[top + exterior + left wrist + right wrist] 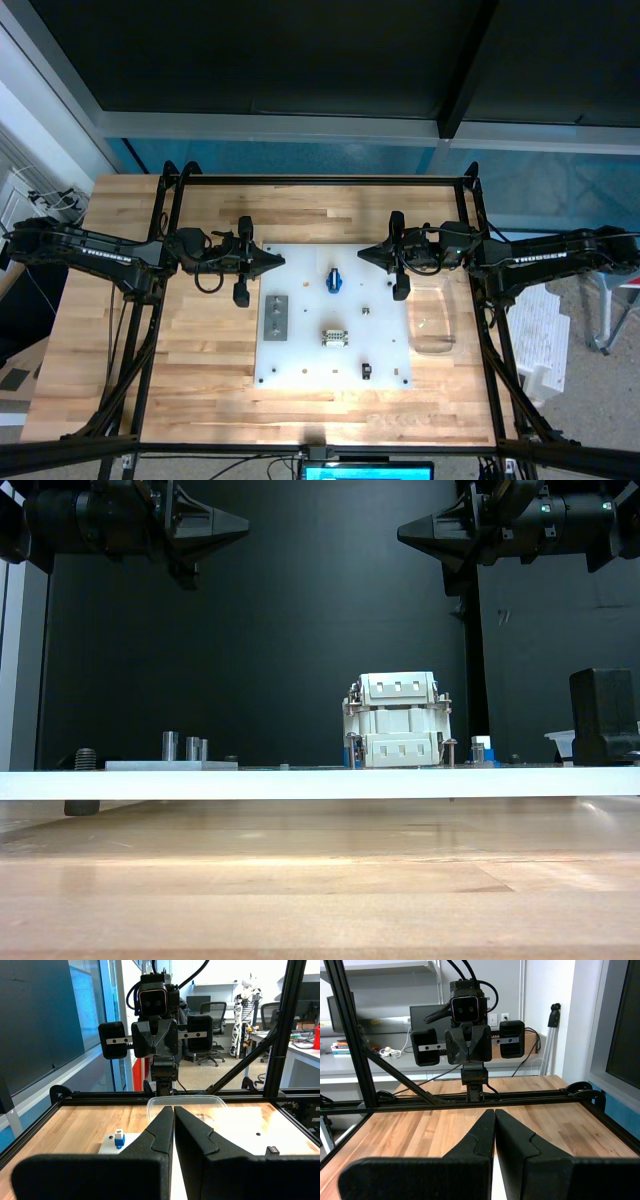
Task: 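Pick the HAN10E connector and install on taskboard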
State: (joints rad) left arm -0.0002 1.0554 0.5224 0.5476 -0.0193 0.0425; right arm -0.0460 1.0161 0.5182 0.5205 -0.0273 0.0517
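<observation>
HAN10E connector [334, 337] stands upright on the taskboard [300, 352], near its middle, just right of the grey metal block [275, 317]. Left gripper [280, 260] and right gripper [361, 253] hover above the board's far edge, tips facing, fingers pressed together, empty.

Open room above the HAN10E connector [335, 337]

We see a pale wooden tabletop [120, 330] inside a black metal frame [320, 181]. On one side, a dark office chair [214, 1030] stands on a beige floor [210, 1075] by a glass partition [45, 1025]. On the other side we see a white wall [540, 985], a grey desk [345, 1066] and a shelf [385, 966].
</observation>
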